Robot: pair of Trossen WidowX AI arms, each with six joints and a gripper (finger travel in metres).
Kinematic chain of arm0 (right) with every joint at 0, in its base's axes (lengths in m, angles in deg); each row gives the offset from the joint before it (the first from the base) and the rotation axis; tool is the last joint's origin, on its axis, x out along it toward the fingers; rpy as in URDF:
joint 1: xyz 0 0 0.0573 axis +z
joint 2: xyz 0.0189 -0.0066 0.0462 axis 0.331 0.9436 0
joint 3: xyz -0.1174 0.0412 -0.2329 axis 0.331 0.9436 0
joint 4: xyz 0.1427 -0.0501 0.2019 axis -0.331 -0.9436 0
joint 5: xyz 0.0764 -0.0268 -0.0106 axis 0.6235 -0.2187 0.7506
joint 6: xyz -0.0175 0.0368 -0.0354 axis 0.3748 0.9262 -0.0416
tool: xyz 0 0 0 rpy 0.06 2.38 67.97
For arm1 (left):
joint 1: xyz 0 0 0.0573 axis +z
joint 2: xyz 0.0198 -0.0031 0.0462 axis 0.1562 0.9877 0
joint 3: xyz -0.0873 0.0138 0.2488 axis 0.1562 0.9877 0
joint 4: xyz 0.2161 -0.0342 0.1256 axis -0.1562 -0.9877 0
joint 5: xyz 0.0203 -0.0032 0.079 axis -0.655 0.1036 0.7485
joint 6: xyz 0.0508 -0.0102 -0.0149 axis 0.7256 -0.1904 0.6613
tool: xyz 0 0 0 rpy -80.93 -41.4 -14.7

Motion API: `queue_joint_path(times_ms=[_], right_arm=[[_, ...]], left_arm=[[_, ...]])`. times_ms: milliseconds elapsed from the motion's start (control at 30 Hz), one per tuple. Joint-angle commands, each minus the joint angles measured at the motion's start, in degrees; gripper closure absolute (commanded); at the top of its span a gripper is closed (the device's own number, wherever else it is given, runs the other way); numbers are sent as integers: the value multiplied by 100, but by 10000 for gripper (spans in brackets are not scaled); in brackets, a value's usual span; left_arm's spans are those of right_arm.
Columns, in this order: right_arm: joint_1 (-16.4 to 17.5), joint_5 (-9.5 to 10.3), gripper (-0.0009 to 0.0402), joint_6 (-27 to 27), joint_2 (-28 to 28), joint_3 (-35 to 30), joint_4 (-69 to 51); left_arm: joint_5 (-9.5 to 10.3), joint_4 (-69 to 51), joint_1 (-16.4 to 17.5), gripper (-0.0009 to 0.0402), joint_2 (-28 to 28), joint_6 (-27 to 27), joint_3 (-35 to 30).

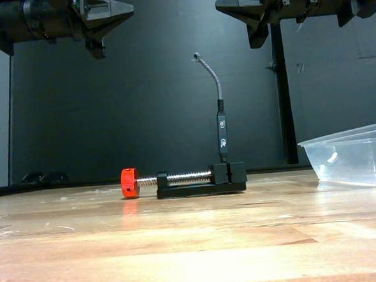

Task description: Pick the USB-C connector and install on taskboard

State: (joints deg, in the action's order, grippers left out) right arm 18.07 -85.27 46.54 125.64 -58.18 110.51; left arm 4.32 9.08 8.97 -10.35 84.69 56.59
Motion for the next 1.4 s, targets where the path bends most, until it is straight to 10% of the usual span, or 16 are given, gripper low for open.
queue_joint_path(times_ms=[33, 1400], right_arm=[[0, -2, 393, 2, 2, -2, 2], [2, -2, 393, 0, 2, -2, 2]], left_arm=[[0, 0, 2, 393, 2, 0, 0], [0, 0, 2, 393, 2, 0, 0]])
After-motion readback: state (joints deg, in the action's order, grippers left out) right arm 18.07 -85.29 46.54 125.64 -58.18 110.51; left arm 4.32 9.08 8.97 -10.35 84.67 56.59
